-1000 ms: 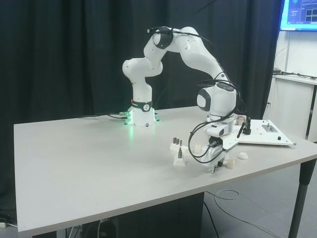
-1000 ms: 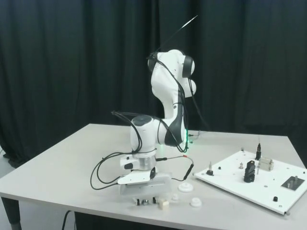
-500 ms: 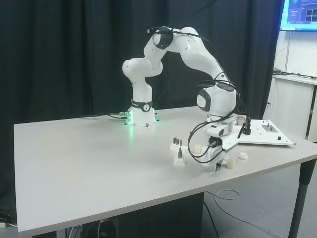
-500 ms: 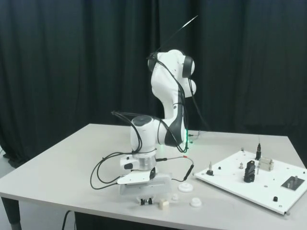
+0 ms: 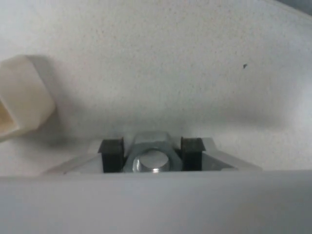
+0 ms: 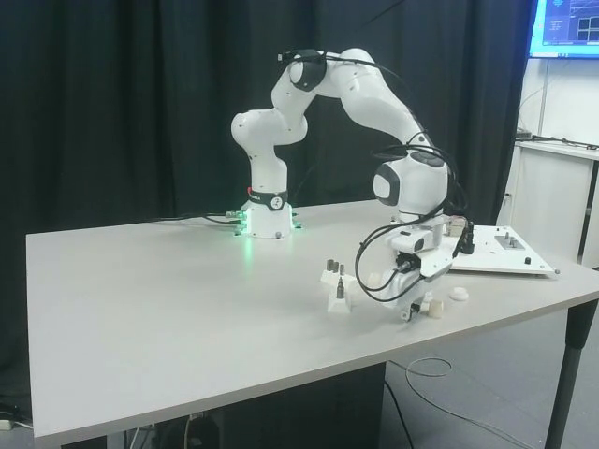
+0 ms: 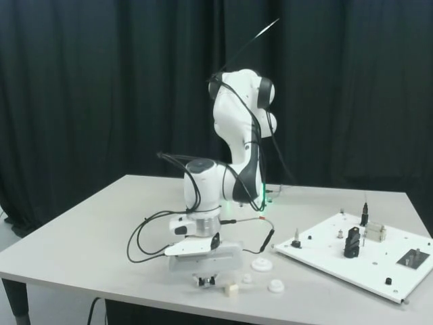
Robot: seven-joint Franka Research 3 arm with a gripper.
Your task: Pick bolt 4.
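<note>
My gripper (image 5: pixel 152 155) is shut on a grey metal bolt (image 5: pixel 152 165), whose head shows between the two black fingertips (image 5: pixel 111 153). In the first room view the gripper (image 6: pixel 409 310) hangs just above the table near its front edge. It sits beside the small white bolt holder (image 6: pixel 336 286), which has upright bolts in it. In the second room view the gripper (image 7: pixel 206 279) hovers low over the table, and the bolt itself is too small to make out.
A white hexagonal piece (image 5: pixel 22 100) lies close beside the gripper (image 6: pixel 431 307) (image 7: pixel 231 289). White round parts (image 7: pixel 261 264) (image 7: pixel 275 286) rest nearby. A white assembly board (image 7: pixel 358 261) with small fittings lies further along the table. Black cables loop from the wrist (image 7: pixel 145 237).
The fingers came together on the bolt, and the gripper then rose a little off the table with it.
</note>
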